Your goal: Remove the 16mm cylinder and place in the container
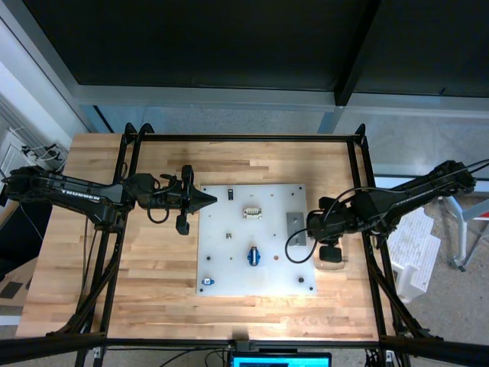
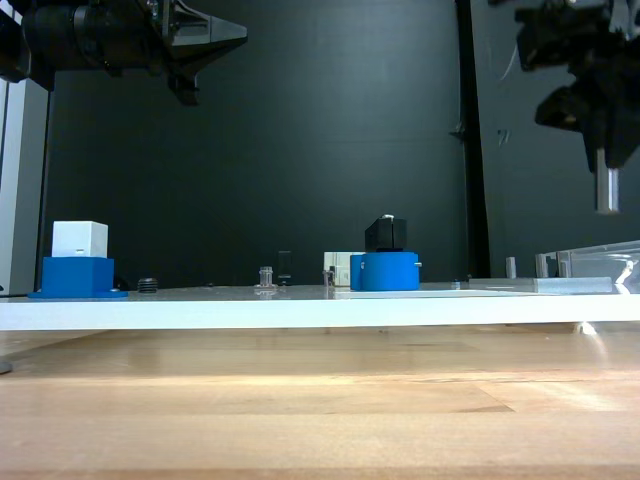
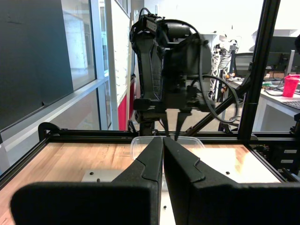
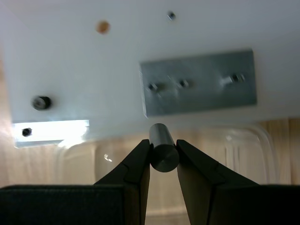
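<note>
Here, right gripper (image 4: 163, 146) clasping grey 16mm cylinder (image 4: 164, 157) over clear container (image 4: 243, 150), left gripper (image 3: 163, 140) closed at board (image 1: 229, 256) edge

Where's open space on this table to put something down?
Bare wood runs along the table's near edge before the white board, and left of the board. The left tool, shut, hovers over its left edge. Crowded: the right edge, where the right tool holds the 16mm cylinder above the container.
</note>
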Action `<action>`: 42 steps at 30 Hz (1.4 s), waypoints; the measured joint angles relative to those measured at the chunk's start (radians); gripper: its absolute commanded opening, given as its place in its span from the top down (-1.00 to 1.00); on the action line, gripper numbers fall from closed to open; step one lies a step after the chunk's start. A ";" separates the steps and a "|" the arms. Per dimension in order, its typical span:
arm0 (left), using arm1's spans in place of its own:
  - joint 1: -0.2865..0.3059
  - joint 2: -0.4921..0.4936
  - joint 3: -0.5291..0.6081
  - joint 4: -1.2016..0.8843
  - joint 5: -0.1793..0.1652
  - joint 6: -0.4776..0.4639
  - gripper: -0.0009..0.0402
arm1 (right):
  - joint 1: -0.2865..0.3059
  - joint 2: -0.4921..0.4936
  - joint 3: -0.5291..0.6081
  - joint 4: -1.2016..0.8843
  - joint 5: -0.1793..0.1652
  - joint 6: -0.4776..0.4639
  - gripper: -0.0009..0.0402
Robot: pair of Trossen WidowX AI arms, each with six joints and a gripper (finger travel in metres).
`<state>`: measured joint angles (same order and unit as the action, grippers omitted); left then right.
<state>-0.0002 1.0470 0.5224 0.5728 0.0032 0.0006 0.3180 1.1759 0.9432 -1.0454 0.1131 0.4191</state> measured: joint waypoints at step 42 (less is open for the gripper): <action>0.000 0.000 0.000 0.000 0.000 0.000 0.96 | -0.018 -0.095 -0.240 -0.032 0.003 0.138 0.91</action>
<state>-0.0002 1.0470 0.5228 0.5728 0.0029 0.0006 0.3004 1.0805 0.7029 -1.0775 0.1165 0.5568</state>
